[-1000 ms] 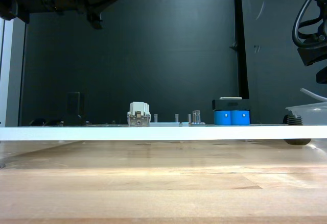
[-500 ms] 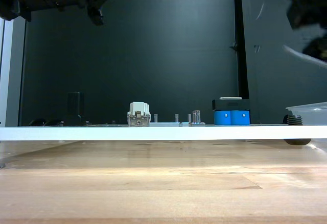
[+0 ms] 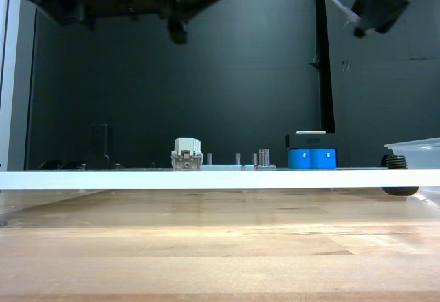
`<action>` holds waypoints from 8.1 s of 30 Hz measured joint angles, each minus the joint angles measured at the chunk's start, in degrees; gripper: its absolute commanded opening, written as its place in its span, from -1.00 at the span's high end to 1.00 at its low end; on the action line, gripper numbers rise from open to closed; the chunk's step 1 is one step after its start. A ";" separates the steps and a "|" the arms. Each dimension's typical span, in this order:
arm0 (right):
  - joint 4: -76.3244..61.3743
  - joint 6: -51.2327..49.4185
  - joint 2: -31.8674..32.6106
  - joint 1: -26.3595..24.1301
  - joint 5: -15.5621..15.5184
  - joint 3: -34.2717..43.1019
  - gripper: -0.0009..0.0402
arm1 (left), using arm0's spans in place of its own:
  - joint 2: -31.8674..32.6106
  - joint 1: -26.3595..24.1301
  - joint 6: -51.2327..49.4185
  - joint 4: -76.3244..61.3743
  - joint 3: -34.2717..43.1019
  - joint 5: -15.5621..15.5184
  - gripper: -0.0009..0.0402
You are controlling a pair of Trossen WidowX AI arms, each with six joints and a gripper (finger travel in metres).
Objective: Pick the RJ45 connector and install on the taskboard
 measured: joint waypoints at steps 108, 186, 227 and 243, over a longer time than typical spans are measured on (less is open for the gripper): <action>0.74 -22.75 17.25 -10.73 -26.47 18.36 -0.04 | 17.68 0.07 -3.28 -10.78 19.69 30.01 0.96; 2.03 -21.64 2.12 -9.94 -18.91 9.03 0.96 | 17.62 1.29 0.28 -12.09 22.60 24.72 0.04; 30.27 2.21 0.61 30.51 19.15 -21.14 0.96 | 16.96 5.31 -1.57 -12.31 21.90 15.37 0.68; 30.56 1.79 1.40 30.67 19.56 -21.51 0.96 | 16.96 5.29 -1.57 -12.33 21.88 15.37 0.68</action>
